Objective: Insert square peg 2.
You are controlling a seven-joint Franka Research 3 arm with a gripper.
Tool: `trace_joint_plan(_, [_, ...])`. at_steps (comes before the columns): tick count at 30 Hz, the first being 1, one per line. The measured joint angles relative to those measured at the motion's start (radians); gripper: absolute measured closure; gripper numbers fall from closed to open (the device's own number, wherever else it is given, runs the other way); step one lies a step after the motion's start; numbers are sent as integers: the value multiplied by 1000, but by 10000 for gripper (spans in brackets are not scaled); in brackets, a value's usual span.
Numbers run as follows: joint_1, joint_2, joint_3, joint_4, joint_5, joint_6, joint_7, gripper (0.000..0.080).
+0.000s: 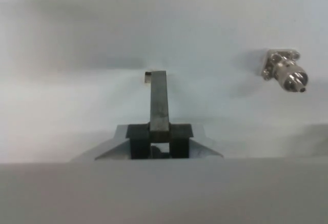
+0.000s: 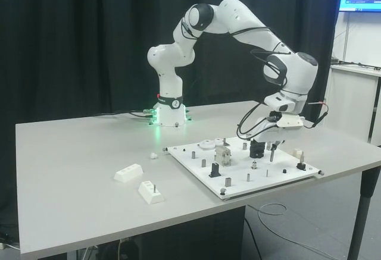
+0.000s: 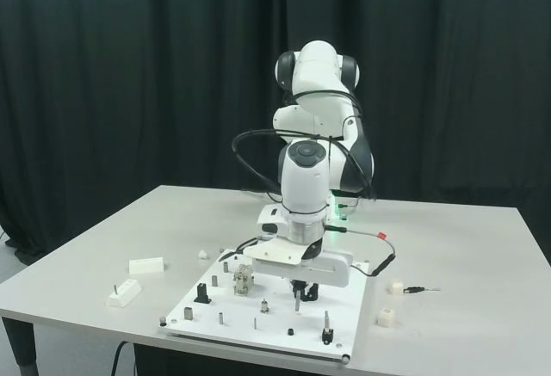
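Note:
My gripper point(image 1: 159, 134) is shut on a thin grey square peg point(image 1: 159, 98), which hangs upright from the black fingers point(image 1: 136, 138). The peg's lower end is close to the white board point(image 1: 77, 111); I cannot tell whether it touches. In the first room view the gripper point(image 2: 271, 146) holds the peg point(image 2: 271, 153) over the right middle of the board point(image 2: 238, 182). From the second room camera, the gripper point(image 3: 299, 290) and peg point(image 3: 298, 304) are over the board's centre point(image 3: 258, 329).
A metal connector point(image 1: 285, 73) stands on the board near the peg. Black fixtures point(image 2: 215, 169) point(image 2: 256, 149), small pins and a grey block point(image 2: 222, 156) stand on the board. White holders point(image 2: 128, 172) point(image 2: 150, 191) lie on the table to the left, small white blocks point(image 3: 386, 317) to the right.

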Motion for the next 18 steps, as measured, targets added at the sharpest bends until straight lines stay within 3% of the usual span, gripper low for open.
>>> trace_joint_plan(10, [0, 0, -1, 45, -6, -54, 4, 732])
trace_joint_plan(18, [0, -1, -1, 61, -11, -69, 21, 732])
